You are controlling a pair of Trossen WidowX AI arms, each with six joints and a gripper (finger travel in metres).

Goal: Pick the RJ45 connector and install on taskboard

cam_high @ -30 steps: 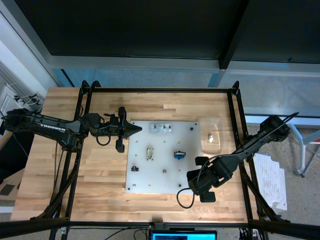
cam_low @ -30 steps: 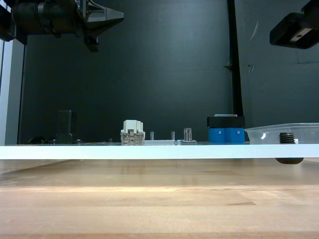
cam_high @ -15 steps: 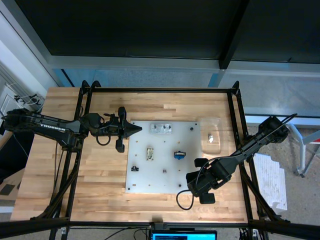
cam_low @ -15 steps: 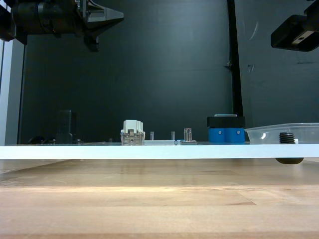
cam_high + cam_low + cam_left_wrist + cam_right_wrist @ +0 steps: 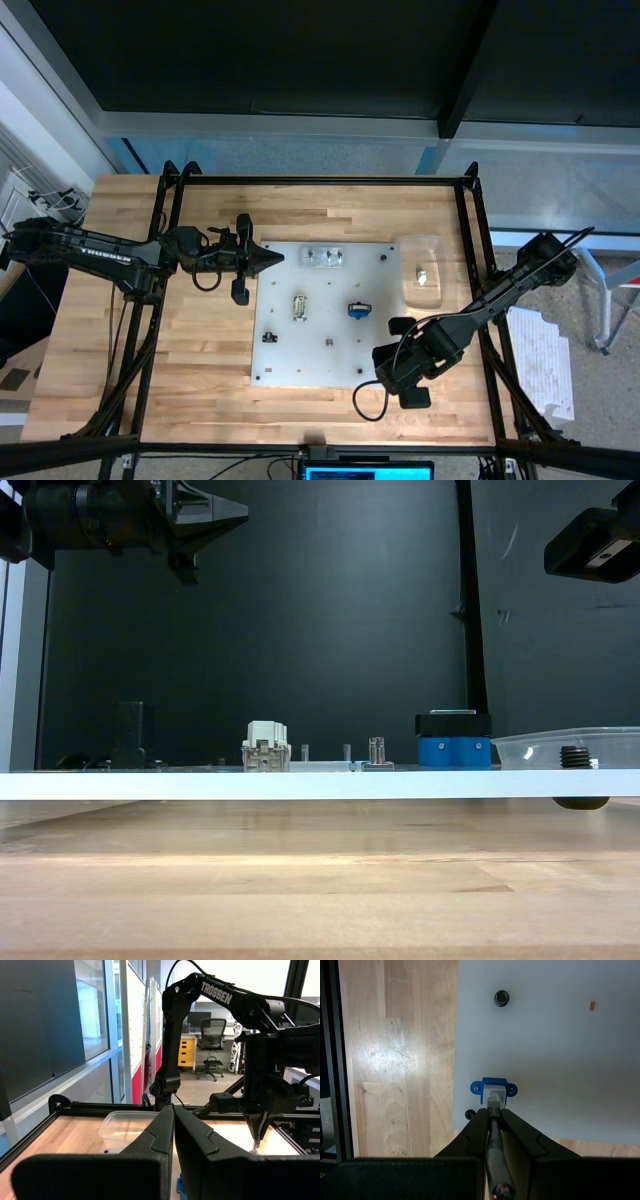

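The RJ45 connector (image 5: 494, 1098) is a clear plug on the end of a grey cable. My right gripper (image 5: 493, 1111) is shut on the cable just behind the plug. The plug hangs over a blue socket mount (image 5: 494, 1087) by a corner of the white taskboard (image 5: 545, 1050). In the high view the right gripper (image 5: 386, 362) is over the taskboard's (image 5: 310, 350) near right corner. The low view shows it held well above the board (image 5: 300, 785). My left gripper (image 5: 272, 258) hovers shut and empty at the board's left edge, high up (image 5: 232, 518).
A clear plastic tray (image 5: 422, 270) sits on the wood right of the board, with a small part inside. A silver block (image 5: 324, 258), a beige connector (image 5: 298, 307) and a blue piece (image 5: 357, 310) stand on the board. A black frame rings the table.
The right gripper with the plug has drifted slightly toward the table's near edge. The left arm has not moved.
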